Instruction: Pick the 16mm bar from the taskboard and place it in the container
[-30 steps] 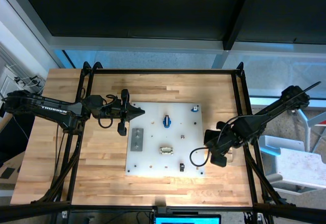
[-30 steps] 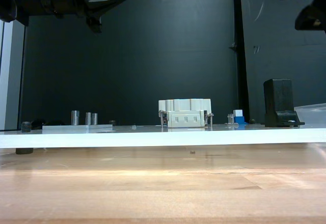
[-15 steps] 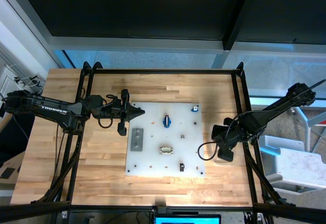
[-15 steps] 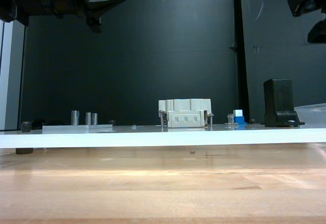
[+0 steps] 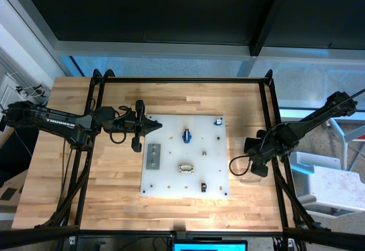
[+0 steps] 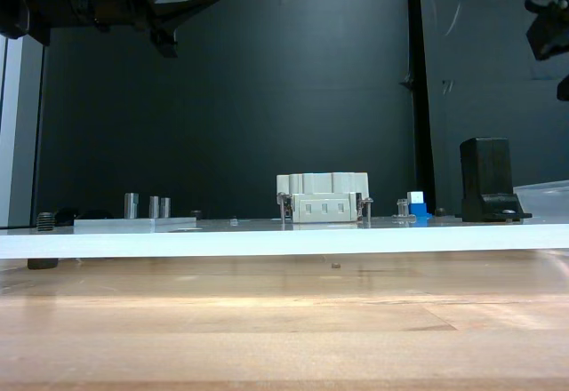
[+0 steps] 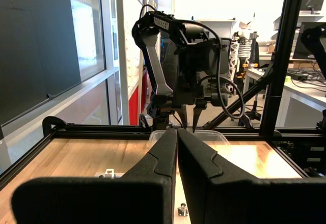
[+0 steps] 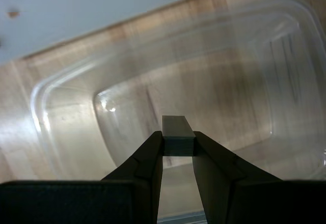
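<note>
the right gripper [image 8: 178,143] hangs above the container [image 8: 56,107], its fingers pinching the 16mm bar [image 8: 178,132], which is held over the container's open middle. the taskboard [image 5: 171,174] lies just beside the container. the left gripper [image 7: 177,134], fingers pressed together, hovers well apart from the container, over the taskboard's opposite edge.

The 16mm bar [image 8: 178,135], a short grey piece with a flat end, is pinched between the jaws of the right gripper [image 8: 178,141] above the clear, round-cornered container [image 8: 56,96]. The container sits on the worktop [image 5: 114,205] just beside the right edge of the white taskboard [image 5: 171,171]. The left gripper [image 5: 155,125] hovers over the board's far-left corner, jaws together.
</note>
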Motion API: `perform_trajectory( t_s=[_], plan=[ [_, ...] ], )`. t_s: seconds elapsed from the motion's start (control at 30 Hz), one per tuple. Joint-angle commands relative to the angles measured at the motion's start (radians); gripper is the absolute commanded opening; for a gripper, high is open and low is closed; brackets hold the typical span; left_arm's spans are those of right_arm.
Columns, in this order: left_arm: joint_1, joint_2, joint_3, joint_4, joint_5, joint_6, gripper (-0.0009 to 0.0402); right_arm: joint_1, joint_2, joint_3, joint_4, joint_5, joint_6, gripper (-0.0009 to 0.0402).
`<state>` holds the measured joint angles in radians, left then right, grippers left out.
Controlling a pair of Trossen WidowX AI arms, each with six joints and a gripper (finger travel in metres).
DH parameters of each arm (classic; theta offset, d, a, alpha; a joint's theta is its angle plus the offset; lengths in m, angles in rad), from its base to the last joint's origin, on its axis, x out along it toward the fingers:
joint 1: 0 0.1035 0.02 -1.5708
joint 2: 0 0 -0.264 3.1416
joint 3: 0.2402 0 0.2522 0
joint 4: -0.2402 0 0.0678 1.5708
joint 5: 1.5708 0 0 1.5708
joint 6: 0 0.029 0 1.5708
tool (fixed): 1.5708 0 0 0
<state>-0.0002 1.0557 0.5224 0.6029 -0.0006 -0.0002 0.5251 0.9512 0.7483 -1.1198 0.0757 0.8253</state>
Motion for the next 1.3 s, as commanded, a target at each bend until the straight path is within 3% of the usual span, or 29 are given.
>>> perform_trajectory(
  t_s=[0.03, 0.83, 1.3],
  plan=[
    [0.000, 0.000, 0.000, 0.000, 0.000, 0.000, 0.0000, 0.000, -0.009, -0.018, 0.000, 0.001, 0.000, 0.0039],
    [0.000, 0.000, 0.000, 0.000, 0.000, 0.000, 0.0000, 0.001, -0.009, -0.020, 0.003, 0.000, 0.000, 0.0044],
    [0.000, 0.000, 0.000, 0.000, 0.000, 0.000, 0.0000, 0.001, -0.009, -0.020, 0.005, 0.002, 0.003, 0.0219]
  ],
)
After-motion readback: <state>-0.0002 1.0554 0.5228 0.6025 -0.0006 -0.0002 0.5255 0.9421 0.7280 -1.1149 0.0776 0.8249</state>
